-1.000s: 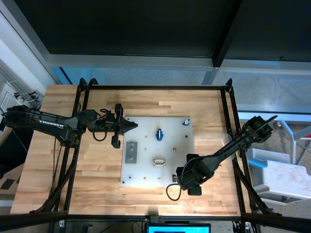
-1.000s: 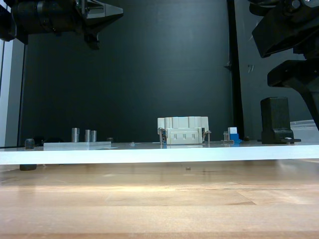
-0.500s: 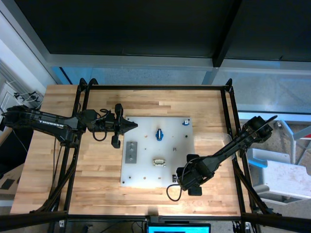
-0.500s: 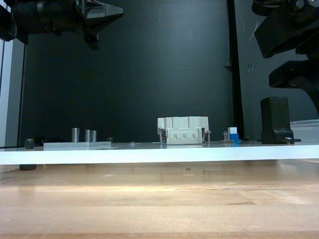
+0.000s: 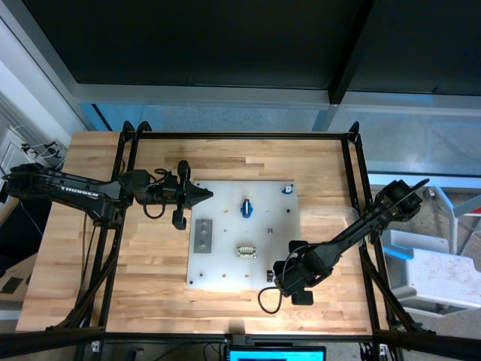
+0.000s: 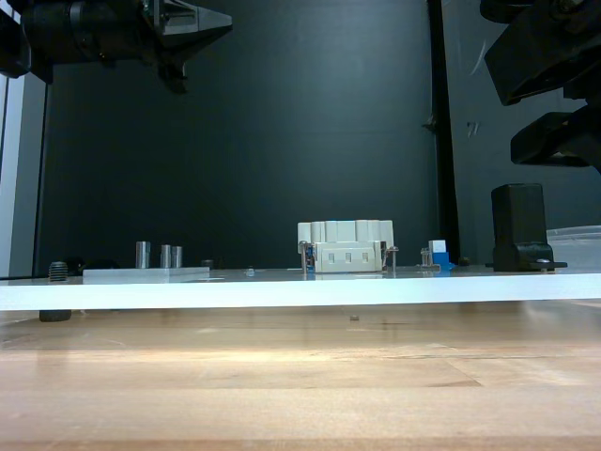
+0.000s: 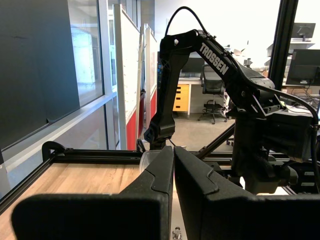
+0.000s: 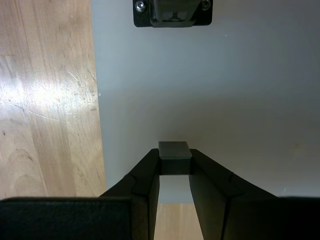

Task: Pick the 16mm bar from the taskboard and place it in the container

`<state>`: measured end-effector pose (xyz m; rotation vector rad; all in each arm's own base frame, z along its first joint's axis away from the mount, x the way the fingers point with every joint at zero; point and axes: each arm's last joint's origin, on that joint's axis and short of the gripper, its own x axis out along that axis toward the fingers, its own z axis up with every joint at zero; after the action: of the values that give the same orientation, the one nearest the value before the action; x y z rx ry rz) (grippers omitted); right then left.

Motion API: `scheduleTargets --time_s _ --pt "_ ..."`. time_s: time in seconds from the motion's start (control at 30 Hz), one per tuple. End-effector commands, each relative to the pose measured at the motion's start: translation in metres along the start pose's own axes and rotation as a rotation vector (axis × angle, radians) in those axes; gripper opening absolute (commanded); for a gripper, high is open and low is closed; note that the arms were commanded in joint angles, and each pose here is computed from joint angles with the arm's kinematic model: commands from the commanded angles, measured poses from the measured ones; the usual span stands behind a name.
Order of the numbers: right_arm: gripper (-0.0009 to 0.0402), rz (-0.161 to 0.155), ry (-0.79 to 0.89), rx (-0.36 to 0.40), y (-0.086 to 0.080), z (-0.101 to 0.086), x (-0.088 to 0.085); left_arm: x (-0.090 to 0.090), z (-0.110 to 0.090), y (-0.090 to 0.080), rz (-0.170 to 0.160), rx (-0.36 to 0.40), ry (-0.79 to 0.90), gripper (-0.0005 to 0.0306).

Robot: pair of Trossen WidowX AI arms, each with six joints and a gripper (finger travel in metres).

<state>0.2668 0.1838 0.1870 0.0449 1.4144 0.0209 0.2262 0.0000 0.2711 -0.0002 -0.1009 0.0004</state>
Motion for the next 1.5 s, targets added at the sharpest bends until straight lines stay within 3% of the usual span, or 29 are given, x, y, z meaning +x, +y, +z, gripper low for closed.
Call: scheduleTargets --time_s 0.03,0.33,0.77,1.1,1.5 --pt "0.0034 -0.003 -0.004 0.002 0.000 0.000 0.000 0.000 0.000 0.000 0.000 0.000 0.000 0.0000" --pt "0.0022 0.006 -0.016 0.002 -0.001 0.000 -0.004 0.000 0.000 0.000 0.000 0.000 0.000 0.0000" --pt "0.0022 0.031 -0.052 0.003 -0.006 -0.004 -0.027 0.000 0.000 0.000 0.000 0.000 0.000 0.0000" --pt "0.0022 0.028 -0.052 -0.014 -0.011 -0.006 -0.057 0.000 0.000 0.000 0.000 0.000 0.000 0.0000" --pt "0.0022 0.048 -0.103 0.003 -0.025 -0.013 -0.092 0.000 0.000 0.000 0.000 0.000 0.000 0.0000"
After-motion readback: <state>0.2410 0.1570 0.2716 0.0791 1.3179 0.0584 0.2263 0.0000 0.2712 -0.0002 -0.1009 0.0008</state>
